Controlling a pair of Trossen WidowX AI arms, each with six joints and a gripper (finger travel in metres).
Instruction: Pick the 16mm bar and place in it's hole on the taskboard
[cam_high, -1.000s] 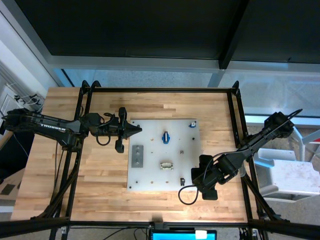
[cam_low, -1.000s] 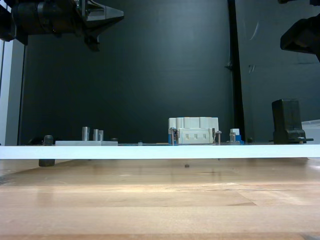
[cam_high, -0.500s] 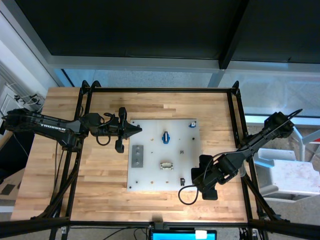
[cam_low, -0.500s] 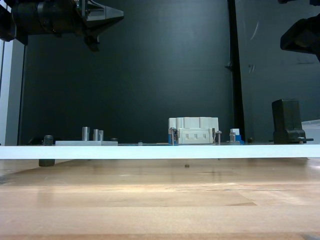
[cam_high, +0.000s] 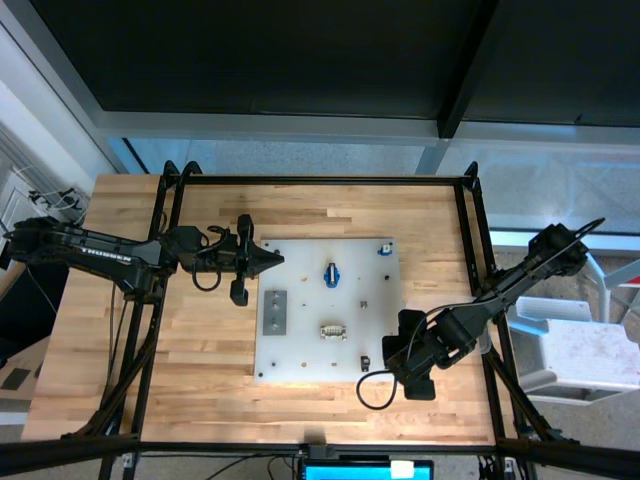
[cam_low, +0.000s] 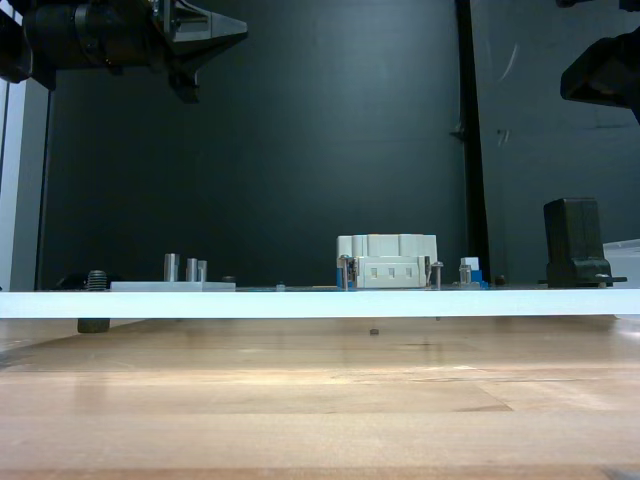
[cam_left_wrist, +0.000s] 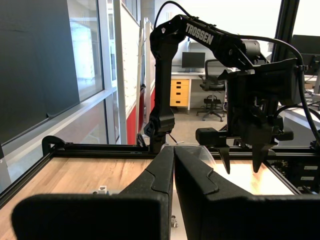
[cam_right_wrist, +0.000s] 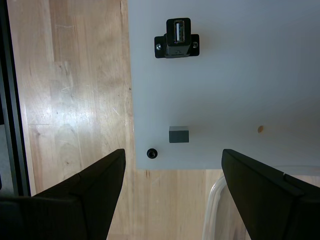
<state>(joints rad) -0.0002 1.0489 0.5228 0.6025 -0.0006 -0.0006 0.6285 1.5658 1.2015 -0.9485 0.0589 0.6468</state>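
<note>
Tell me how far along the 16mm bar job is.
Done: nothing confirmable; short metal pegs stand upright in the grey metal block, but which the task means, I cannot tell. In hand: nothing; left pincer shut above the white task board's left edge, right pincer open over its near right corner. Left: grasp and insertion, unless already seated.

The right gripper, fingers spread wide, hangs above a white board bearing a USB socket and grey block.
</note>
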